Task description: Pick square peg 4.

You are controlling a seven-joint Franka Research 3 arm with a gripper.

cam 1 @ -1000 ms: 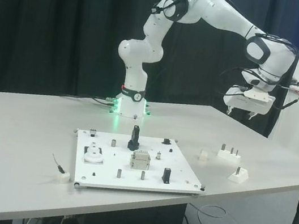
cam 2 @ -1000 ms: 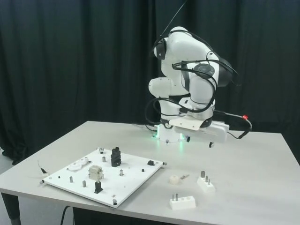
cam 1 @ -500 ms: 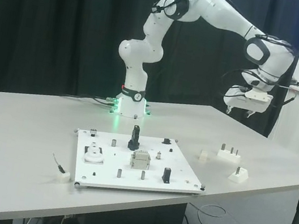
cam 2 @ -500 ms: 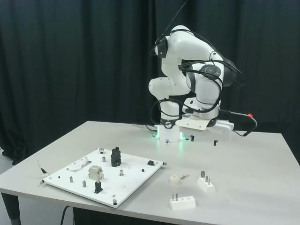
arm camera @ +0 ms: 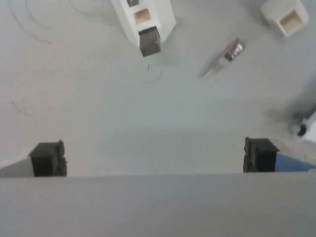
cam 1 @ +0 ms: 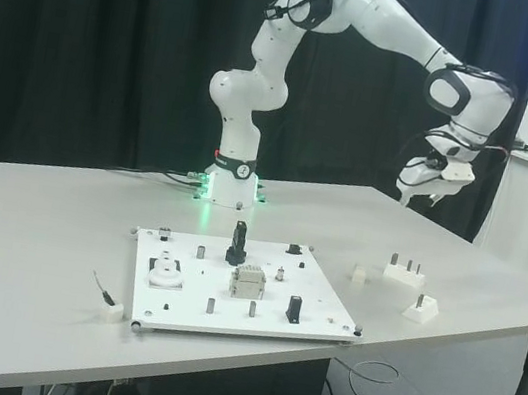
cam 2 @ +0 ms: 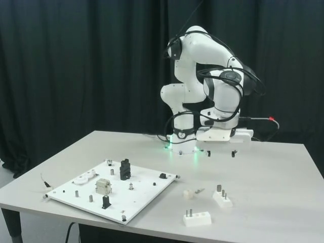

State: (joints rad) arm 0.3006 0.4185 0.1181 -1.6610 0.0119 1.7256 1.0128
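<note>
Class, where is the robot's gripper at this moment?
The gripper hangs open, high above the grey table, beyond the small white peg holders and off to the side of the white assembly board.

The white arm [cam 1: 375, 18] arches up from its green-lit base [cam 1: 228, 189] and reaches out sideways — the gripper [cam 2: 220, 152] hangs high off that base, pointing down (both black fingertips [arm camera: 48, 159] spread wide), holding nothing.

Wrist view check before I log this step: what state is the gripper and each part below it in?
gripper: open, holding nothing, above the table.
white peg holder: on the table, one peg seated in it.
small white block: on the table, its square socket unfilled.
loose pin: lying flat on the table.
</note>
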